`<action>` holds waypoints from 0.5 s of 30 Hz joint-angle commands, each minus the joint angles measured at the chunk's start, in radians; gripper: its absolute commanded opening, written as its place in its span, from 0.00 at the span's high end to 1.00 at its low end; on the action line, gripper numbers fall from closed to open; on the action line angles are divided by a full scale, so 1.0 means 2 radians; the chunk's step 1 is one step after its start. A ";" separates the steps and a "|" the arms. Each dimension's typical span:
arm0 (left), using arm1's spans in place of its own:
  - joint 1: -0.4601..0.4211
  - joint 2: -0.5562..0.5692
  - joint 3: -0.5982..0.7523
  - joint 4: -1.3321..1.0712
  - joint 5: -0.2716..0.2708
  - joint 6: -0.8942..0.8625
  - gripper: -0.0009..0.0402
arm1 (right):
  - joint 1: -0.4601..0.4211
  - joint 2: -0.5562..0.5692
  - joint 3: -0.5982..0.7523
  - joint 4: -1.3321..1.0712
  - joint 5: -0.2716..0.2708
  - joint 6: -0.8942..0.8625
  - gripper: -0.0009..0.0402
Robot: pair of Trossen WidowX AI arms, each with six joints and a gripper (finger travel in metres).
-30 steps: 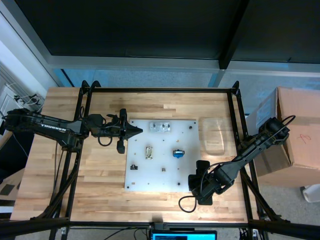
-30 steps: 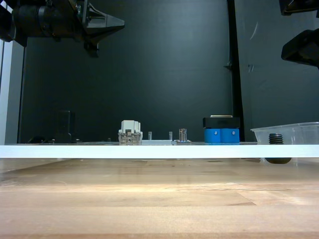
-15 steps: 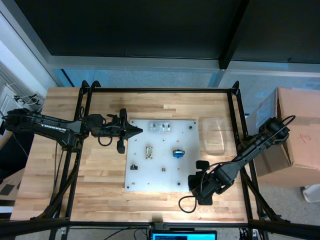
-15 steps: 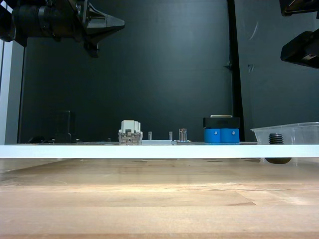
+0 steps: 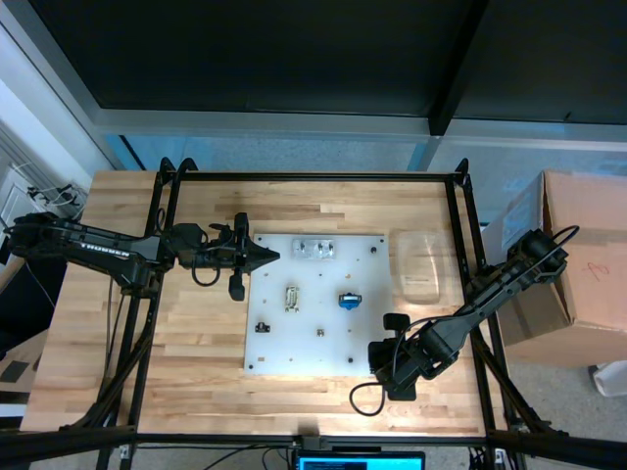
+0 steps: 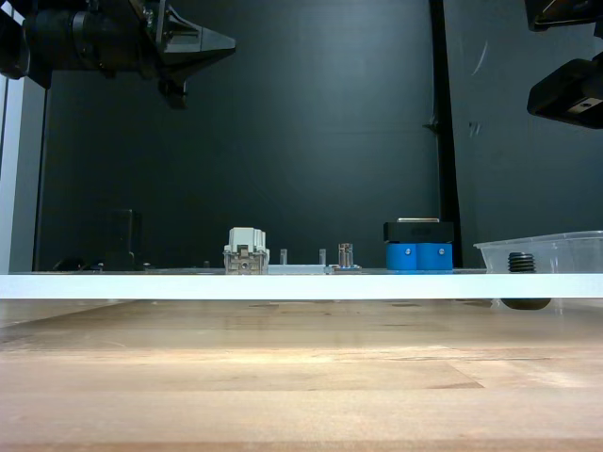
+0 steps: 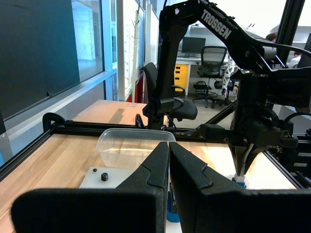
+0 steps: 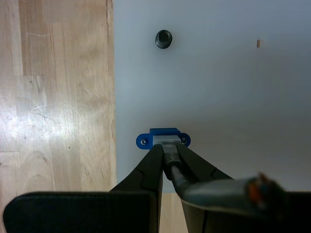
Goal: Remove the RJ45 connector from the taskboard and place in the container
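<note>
The RJ45 connector (image 8: 168,147) is a grey plug with a grey cable, sitting in its blue socket (image 8: 146,141) near the white taskboard's (image 8: 218,87) edge. My right gripper (image 8: 168,151) is shut on the plug, one finger on each side. From above, the right gripper (image 5: 377,358) hangs over the board's near right corner and hides the plug. My left gripper (image 5: 271,257) is shut on nothing, held high over the board's left edge (image 6: 224,40). The clear container (image 5: 417,264) stands right of the board.
The board (image 5: 313,304) also carries a blue mount (image 5: 350,301), a grey connector block (image 6: 246,256) and small studs. A black screw (image 8: 164,38) sits on the board near the socket. A cardboard box (image 5: 578,264) stands past the table's right edge.
The right arm's wrist has shifted a little over the board's near right corner. The left arm has not moved.
</note>
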 commanded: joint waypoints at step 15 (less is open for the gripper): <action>0.000 0.000 0.000 0.000 0.000 0.000 0.98 | -0.005 -0.045 0.031 -0.040 0.012 -0.016 0.98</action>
